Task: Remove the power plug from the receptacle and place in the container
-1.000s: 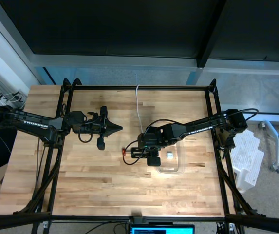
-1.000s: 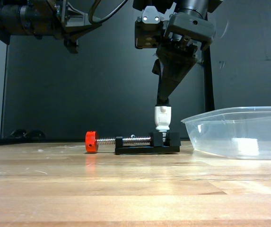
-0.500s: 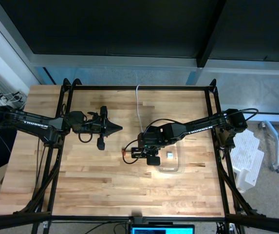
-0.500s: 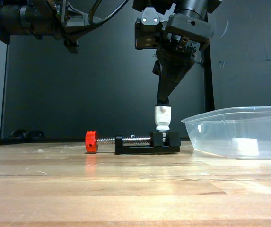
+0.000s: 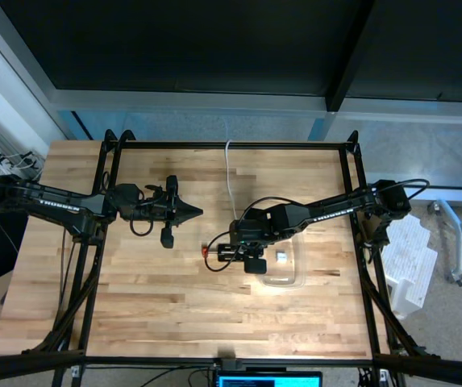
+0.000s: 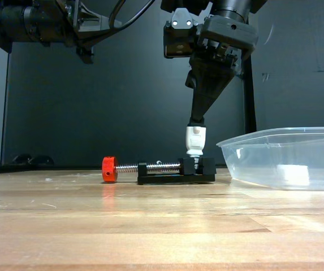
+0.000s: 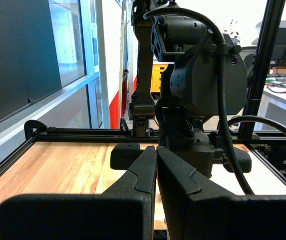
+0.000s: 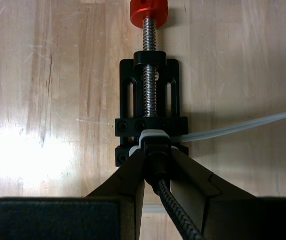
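Note:
My right gripper (image 8: 156,161) is shut on the black power plug (image 8: 156,151), whose braided black cord (image 8: 178,216) runs back between the fingers. The plug sits in the white receptacle (image 6: 194,140), which leans slightly and is clamped in a black vise (image 6: 176,170) with a red knob (image 6: 109,169). The receptacle's white cable (image 5: 230,179) runs toward the table's far edge. Right of the vise stands the clear container (image 6: 286,159). My left gripper (image 5: 195,213) hovers shut and empty over the left-centre of the table, apart from all of this.
A small pale cube (image 5: 280,256) lies inside the container (image 5: 296,276). A black frame (image 5: 231,146) borders the wooden table. The vise (image 8: 150,112) lies flat with its screw pointing toward the left arm.
My right gripper has shifted slightly up and to the right with the plug, and the white receptacle now leans a little instead of standing straight. The left arm has not moved.

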Controlling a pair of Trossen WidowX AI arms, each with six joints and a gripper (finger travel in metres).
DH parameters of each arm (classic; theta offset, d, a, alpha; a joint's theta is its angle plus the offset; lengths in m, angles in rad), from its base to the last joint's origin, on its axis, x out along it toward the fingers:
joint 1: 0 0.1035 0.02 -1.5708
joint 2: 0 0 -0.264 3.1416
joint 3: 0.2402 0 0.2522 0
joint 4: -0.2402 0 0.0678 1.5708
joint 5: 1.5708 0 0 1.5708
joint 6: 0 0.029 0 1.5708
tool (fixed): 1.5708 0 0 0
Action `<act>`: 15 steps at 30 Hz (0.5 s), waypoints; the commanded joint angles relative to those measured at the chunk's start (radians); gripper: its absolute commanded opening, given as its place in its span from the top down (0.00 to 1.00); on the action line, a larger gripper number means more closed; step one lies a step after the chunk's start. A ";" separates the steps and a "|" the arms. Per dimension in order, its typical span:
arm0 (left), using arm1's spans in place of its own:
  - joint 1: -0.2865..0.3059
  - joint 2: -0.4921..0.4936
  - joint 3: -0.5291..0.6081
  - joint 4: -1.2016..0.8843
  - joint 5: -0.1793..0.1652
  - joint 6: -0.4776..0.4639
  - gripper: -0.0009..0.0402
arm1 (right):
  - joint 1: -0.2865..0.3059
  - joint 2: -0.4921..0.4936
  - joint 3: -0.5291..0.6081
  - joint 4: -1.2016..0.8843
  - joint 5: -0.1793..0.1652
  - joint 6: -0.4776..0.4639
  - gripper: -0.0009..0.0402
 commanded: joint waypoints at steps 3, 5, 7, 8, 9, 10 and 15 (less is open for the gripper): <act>0.000 0.000 0.000 0.000 0.000 0.000 0.98 | 0.000 -0.022 0.002 -0.010 0.003 0.000 0.98; 0.000 0.000 0.000 0.000 0.000 0.000 0.98 | 0.000 -0.029 0.002 -0.013 0.003 0.000 0.98; 0.000 0.000 0.000 0.000 0.000 0.000 0.98 | 0.000 -0.033 0.002 -0.016 0.003 0.000 0.98; 0.000 0.000 0.000 0.000 0.000 0.000 0.98 | 0.000 -0.036 0.002 -0.018 0.003 0.000 0.98; 0.000 0.000 0.000 0.000 0.000 0.000 0.98 | 0.000 -0.041 0.002 -0.019 0.003 0.000 0.98; 0.000 0.000 0.000 0.001 0.000 0.000 0.98 | 0.000 -0.045 0.002 -0.018 0.002 0.000 0.98; 0.000 0.000 0.000 0.000 0.000 0.000 0.98 | 0.000 -0.069 0.002 -0.034 0.002 0.000 0.98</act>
